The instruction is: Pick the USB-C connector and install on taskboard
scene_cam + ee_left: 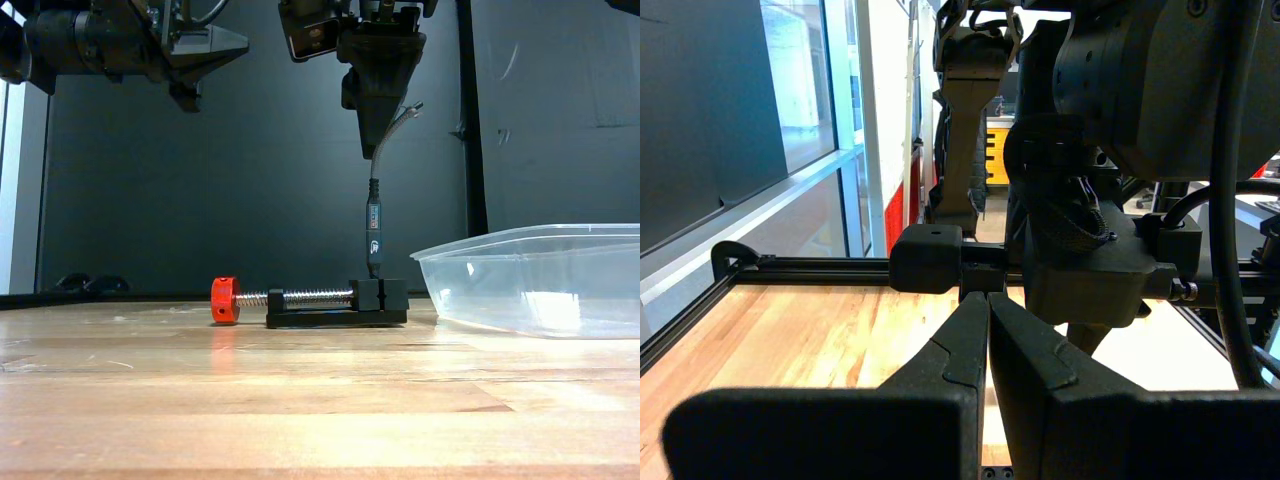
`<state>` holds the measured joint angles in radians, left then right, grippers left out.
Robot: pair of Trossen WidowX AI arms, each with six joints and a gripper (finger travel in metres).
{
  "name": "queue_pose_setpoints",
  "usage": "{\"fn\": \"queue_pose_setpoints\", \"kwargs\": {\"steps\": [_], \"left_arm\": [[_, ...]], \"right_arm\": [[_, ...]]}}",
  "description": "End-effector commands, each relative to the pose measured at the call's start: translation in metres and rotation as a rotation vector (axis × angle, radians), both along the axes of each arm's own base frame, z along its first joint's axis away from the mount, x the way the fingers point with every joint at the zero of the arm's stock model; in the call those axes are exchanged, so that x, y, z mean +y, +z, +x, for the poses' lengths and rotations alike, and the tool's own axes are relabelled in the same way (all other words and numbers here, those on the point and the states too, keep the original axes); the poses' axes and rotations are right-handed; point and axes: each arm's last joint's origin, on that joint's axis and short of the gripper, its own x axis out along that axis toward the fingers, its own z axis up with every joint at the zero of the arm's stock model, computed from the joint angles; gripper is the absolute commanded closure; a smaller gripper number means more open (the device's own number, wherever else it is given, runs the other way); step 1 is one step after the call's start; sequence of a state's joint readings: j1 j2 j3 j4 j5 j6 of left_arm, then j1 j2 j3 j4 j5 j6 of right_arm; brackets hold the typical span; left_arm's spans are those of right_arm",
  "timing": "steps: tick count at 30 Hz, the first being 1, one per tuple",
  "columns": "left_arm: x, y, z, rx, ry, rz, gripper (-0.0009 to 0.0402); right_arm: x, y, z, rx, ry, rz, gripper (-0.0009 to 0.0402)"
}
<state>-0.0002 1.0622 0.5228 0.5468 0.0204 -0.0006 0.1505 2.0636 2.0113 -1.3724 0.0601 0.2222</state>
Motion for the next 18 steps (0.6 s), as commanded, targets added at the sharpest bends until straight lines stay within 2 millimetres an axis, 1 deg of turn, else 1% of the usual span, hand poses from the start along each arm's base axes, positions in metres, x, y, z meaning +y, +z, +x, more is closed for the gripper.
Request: {"fn": "queue_pose_setpoints", "kwargs": {"steps": [1, 5, 11, 16, 18], "left_arm": [[0.000, 0.000, 0.000, 0.000, 0.000, 0.000, 0.0393], [0.000, 0.000, 0.000, -0.001, -0.001, 0.000, 0.0393], [0.000, 0.000, 0.000, 0.000, 0.000, 0.000, 0.0393], [0.000, 0.000, 0.000, 0.000, 0.000, 0.000, 0.0393], [0.000, 0.000, 0.000, 0.000, 0.000, 0.000, 0.0393]], "right_arm": [[0.000, 0.003, -0.001, -0.008, 0.013, -0.002, 0.0217], [-0.001, 0.014, -0.004, -0.053, 0.044, -0.003, 0.0217], [-0.007, 0.037, -0.012, -0.188, 0.068, 0.004, 0.0217], [-0.016, 0.044, -0.025, -0.304, 0.067, 0.007, 0.0217], [-0.021, 0.046, -0.033, -0.344, 0.069, 0.005, 0.0217]]}}
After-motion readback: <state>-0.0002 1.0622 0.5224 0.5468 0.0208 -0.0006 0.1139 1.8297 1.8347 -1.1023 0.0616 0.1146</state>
